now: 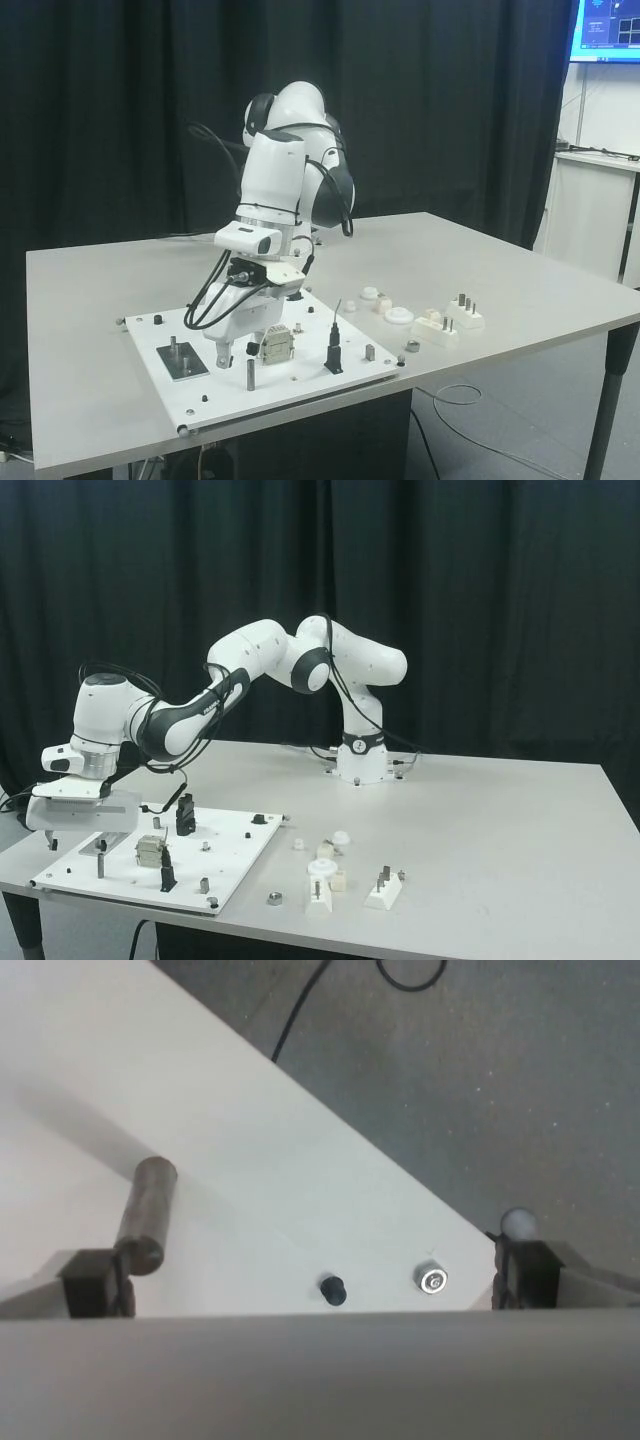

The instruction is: Insert round peg 3.

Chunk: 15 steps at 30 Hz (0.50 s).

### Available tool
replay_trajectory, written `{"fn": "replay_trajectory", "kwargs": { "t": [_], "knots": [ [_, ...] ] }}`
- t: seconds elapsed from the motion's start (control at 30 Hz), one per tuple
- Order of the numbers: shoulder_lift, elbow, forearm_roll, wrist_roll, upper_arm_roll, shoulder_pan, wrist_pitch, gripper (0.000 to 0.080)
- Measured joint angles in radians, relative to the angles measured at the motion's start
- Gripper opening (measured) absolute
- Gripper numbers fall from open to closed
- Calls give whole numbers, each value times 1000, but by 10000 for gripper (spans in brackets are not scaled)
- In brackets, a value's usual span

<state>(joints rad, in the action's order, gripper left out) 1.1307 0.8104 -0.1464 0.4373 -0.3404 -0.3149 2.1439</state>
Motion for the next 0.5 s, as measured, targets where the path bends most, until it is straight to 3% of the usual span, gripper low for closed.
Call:
{"fn": "replay_trajectory", "kwargs": {
  "t": [0.5],
  "knots": [
    [3,0,1,0,0,0,8,800]
  ]
}}
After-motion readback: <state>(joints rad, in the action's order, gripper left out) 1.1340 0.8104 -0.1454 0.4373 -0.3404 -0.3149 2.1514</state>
